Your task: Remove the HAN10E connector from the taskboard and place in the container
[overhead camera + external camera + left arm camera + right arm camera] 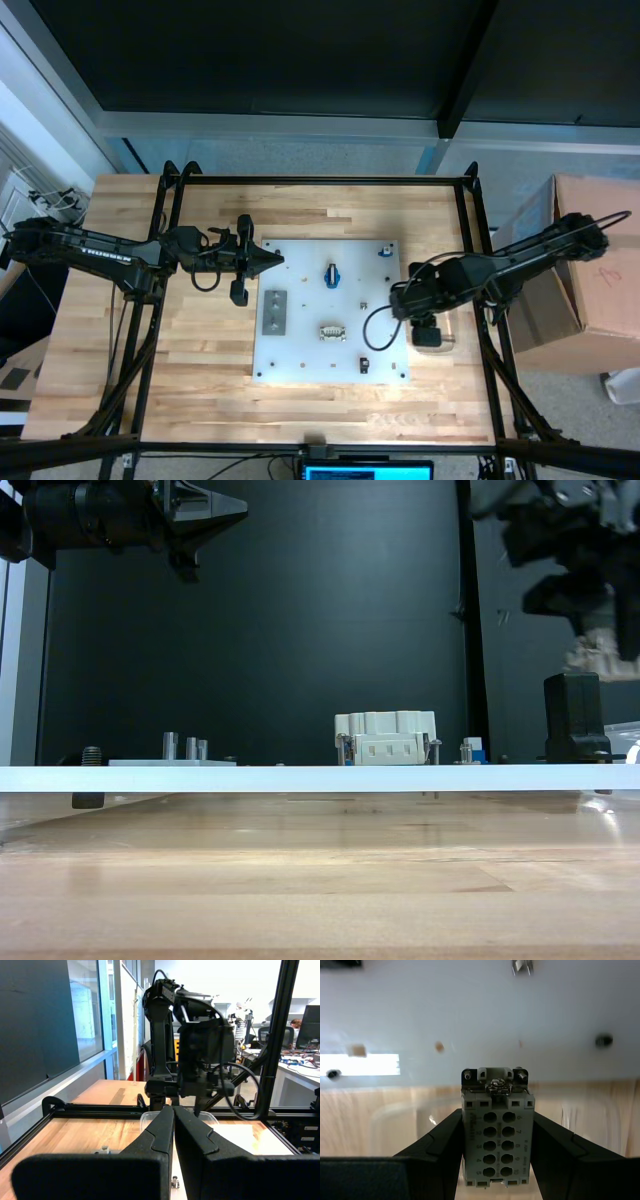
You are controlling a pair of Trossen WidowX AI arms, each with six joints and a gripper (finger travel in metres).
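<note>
Nearest the table's front edge, a small black block point(365, 363) is standing on the white board point(300, 350). Just behind it, a beige socket point(333, 332) is sitting upright in the board, with a metal block point(274, 312) to its left.

Just off the board's right edge, the right gripper point(427, 325) is hanging above a clear tub point(450, 340). Its fingers are pressing on the two long sides of the connector point(497, 1145), which is clear of the board and held in the air. The face with ten holes is turned toward the wrist camera and the screw end is pointing away. Beyond the connector, the tub's curved rim is showing faintly over the wood.

The step in hand looks like the drop-off. To do it well, the arm should be centring the connector over the tub's opening, since it seems to be sitting toward the board side. It should then be lowering the connector until it is down between the walls before the fingers spread. Letting go from high up is risking a bounce out of the tub, or a knock on the rim that shifts what looks like a light tub. A straight lift afterwards is safest.

Further back, the left gripper point(270, 262) is hovering high over the board's left edge. Its fingers are pressed together and holding nothing. A blue part point(332, 275) is standing toward the board's far side, and a cardboard box point(590, 290) is sitting beyond the table's right edge.
</note>
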